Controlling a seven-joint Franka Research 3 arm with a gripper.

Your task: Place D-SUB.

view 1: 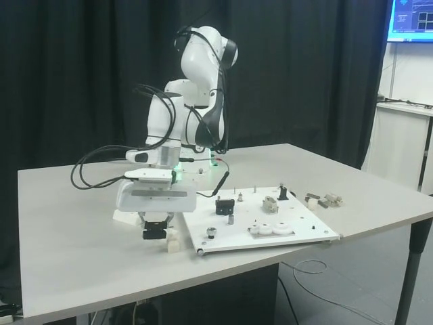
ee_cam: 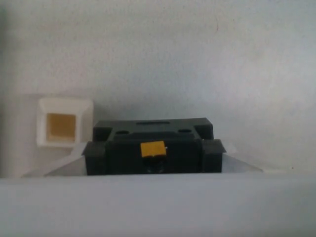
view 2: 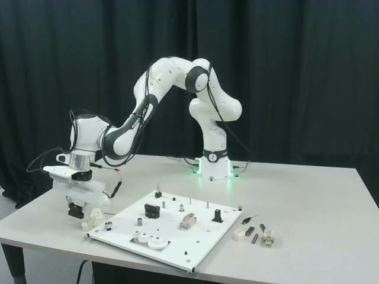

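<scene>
In the wrist view a black D-SUB connector (ee_cam: 153, 133) with a small tab on its front sits between my gripper's (ee_cam: 154, 159) two fingers, which press on its sides. From the first room view the gripper (view 1: 155, 229) hangs just above the grey table (view 1: 67, 223), left of the white board (view 1: 298, 220), with the black part in it. The second room view shows the same gripper (view 2: 76, 209) low over the table's left end. A small white square holder (ee_cam: 63, 127) stands on the table right beside the held connector (view 1: 154, 231).
The white board carries several small fixtures: a black block (view 1: 224, 206), white gears (view 1: 272, 229) and upright pegs. Loose small parts (view 1: 323, 199) lie on the table past the board's far side. The arm's base (view 2: 214, 168) stands behind the board, and cables trail from the wrist.
</scene>
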